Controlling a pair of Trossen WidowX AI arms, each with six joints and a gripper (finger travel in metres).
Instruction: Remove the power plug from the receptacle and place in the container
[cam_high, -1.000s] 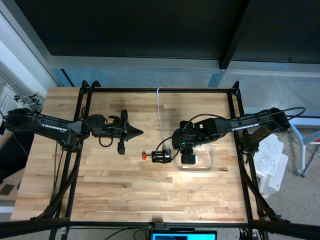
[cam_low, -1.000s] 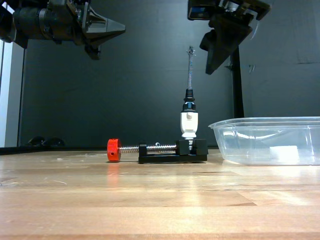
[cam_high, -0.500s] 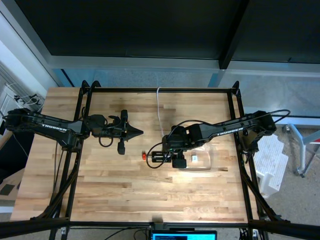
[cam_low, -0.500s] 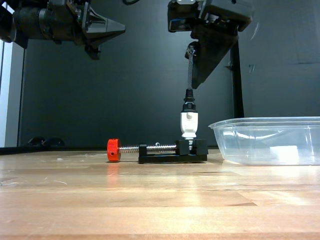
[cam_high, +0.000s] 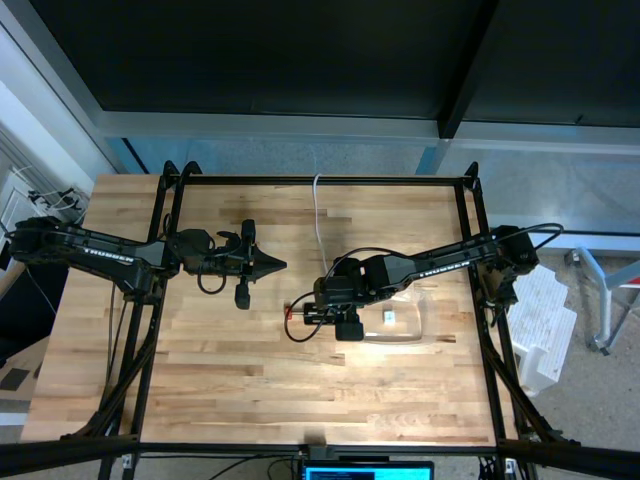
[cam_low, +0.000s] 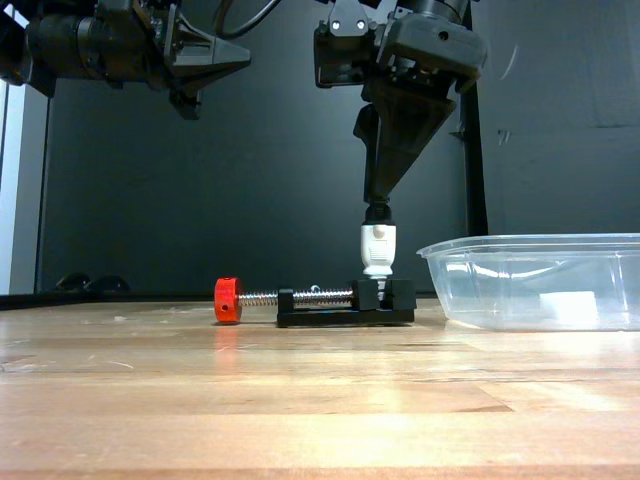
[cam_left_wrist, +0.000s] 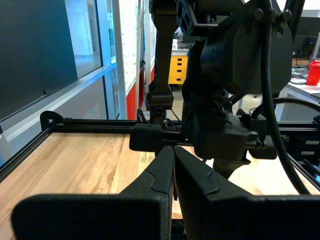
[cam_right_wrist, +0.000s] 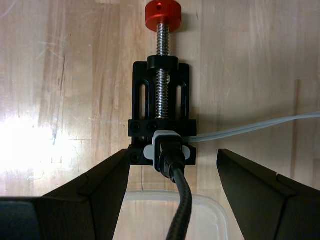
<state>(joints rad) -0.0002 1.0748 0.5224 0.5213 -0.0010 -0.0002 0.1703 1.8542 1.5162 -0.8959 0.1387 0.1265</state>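
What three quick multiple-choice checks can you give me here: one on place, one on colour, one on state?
1. Where is the right gripper?
A) straight above the power plug
B) at the table's near edge
C) parked at the table's right edge

2. What colour is the knob on the vise?
A) blue
B) red-orange
C) white

3. The power plug is:
A) lying on the table
B) lifted free
C) seated in the receptacle

1A: the right wrist view shows its open fingers on either side of the plug. The left gripper hangs shut, high over the table's left side.
2B: the knob shows red-orange.
3C: the plug's body sits in the white block.
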